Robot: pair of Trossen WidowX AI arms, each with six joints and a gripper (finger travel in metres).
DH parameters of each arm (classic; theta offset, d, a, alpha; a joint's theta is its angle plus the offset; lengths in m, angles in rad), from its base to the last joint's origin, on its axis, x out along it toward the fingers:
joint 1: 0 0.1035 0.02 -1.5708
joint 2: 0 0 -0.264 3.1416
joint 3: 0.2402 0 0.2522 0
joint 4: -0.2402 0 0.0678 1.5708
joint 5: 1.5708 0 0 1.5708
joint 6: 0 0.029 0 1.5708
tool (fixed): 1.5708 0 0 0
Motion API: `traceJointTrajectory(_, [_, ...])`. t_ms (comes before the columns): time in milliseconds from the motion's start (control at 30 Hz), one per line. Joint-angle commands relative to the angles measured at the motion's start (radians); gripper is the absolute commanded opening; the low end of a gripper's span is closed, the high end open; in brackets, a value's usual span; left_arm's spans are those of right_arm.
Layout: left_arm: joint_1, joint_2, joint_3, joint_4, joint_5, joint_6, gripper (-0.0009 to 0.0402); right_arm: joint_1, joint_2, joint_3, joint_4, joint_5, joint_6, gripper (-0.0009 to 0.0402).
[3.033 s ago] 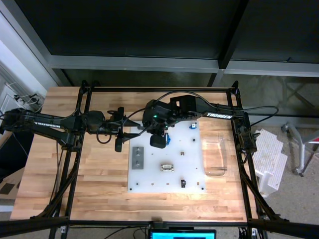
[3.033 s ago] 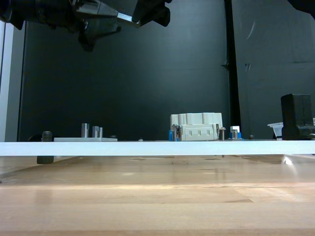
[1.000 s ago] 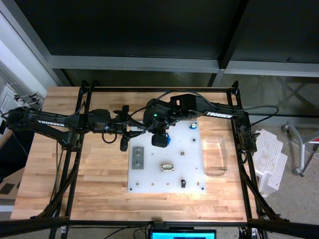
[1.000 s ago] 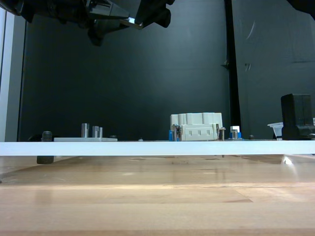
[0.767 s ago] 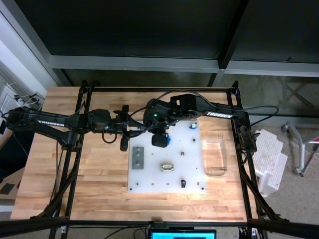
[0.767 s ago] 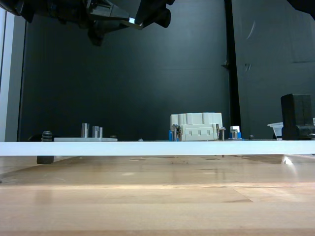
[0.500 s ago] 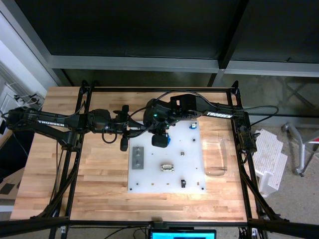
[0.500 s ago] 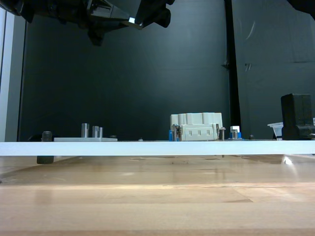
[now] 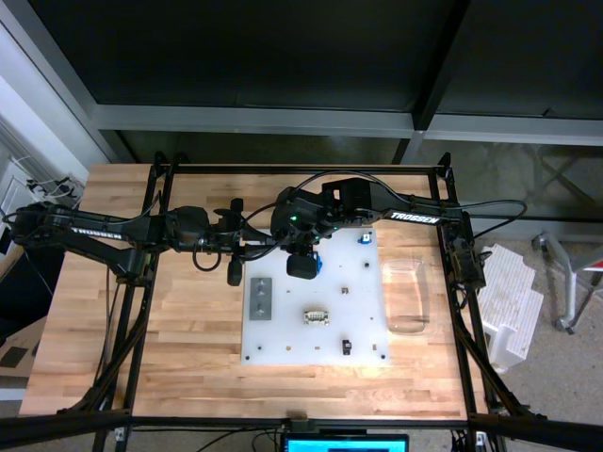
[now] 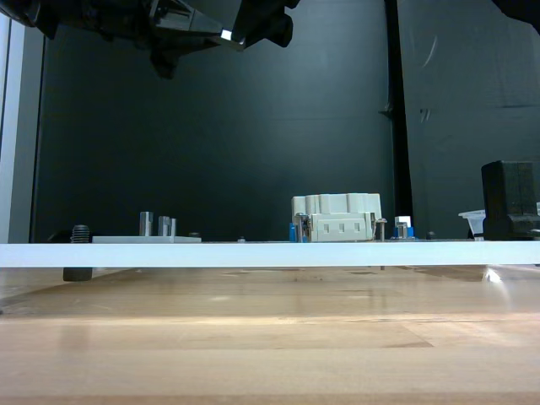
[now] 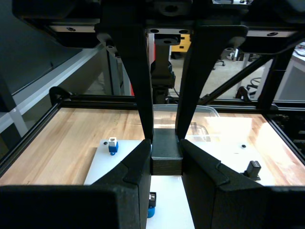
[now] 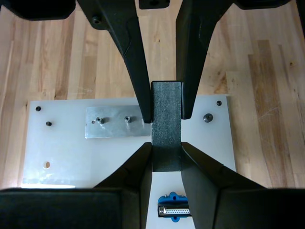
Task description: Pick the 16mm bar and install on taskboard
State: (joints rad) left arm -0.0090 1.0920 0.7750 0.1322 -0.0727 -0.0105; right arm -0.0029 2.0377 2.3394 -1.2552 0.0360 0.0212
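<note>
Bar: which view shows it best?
Right wrist view: the bar shows lengthwise, held by both the right gripper and left gripper, above the board. Left wrist shows only its end; in high and low, the arms hide it.

Joined high above white taskboard (image 9: 363, 311) far-left corner: left gripper (image 11: 166, 145), right gripper (image 12: 166, 145), both clamped on black 16mm bar (image 12: 167, 109). Open air beneath; below, studded grey metal plate (image 9: 260, 299), cream connector block (image 10: 336, 215) mid-board.

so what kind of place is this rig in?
Likely a robotics lab bench: wooden table, black frame, white task board with connectors. Left gripper and right gripper, high over its far-left corner, both have jaws shut on the 16mm bar.
</note>
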Motion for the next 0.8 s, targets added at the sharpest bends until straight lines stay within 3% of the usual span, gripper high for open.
traceJointTrajectory(33, [0.000,0.000,0.000,0.002,-0.004,0.000,0.0051,0.000,0.001,0.000,-0.005,-0.002,-0.001,0.0117])
traceJointTrajectory(467, [0.001,0.000,0.000,0.007,-0.006,-0.002,0.0051,0.001,-0.023,-0.024,-0.021,-0.003,-0.024,0.0202])
traceJointTrajectory(800, [0.000,0.000,0.000,0.008,-0.048,-0.003,0.0051,0.001,-0.064,-0.026,0.011,-0.003,-0.064,0.0220])
